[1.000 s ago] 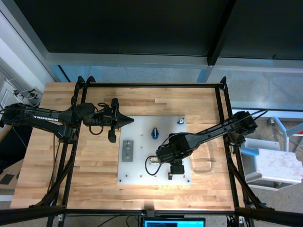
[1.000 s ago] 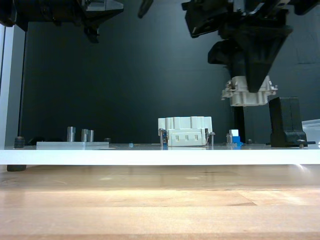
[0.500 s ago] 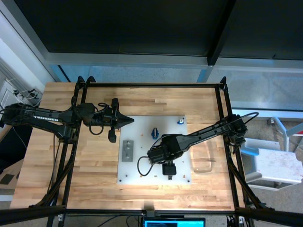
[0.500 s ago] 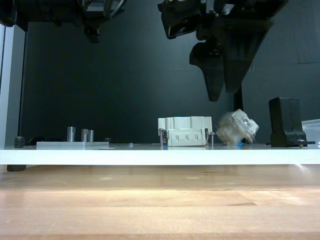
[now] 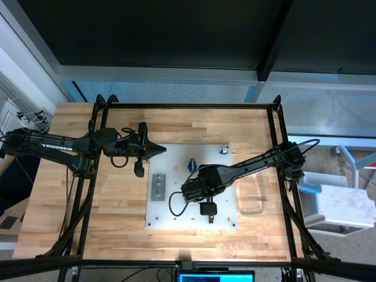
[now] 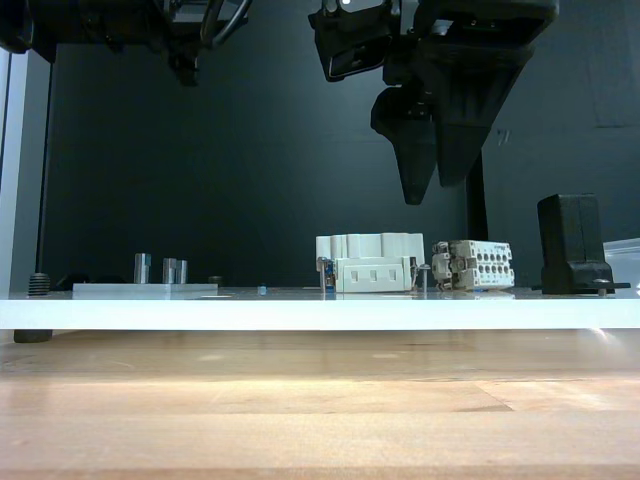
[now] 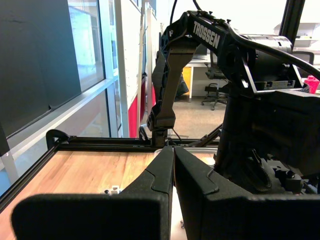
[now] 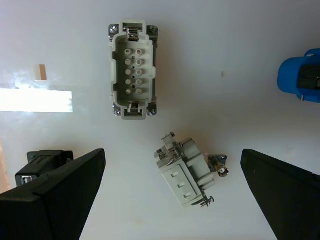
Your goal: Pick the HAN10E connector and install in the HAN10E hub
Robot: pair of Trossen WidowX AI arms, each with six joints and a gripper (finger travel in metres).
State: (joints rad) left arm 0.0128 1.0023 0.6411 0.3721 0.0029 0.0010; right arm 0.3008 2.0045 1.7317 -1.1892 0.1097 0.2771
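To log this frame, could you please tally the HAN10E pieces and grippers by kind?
HAN10E hub: 1
HAN10E connector, loose beside it: 1
Grippers: 2 (left gripper shut, high at the plate's left edge; right gripper open above the connector)
Total: 4

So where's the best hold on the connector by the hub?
Mid-body, across its long sides, from above. The connector lies on its side, skewed to the hub, so the open right gripper overhead needs a wrist turn. Left gripper parked at left, shut.
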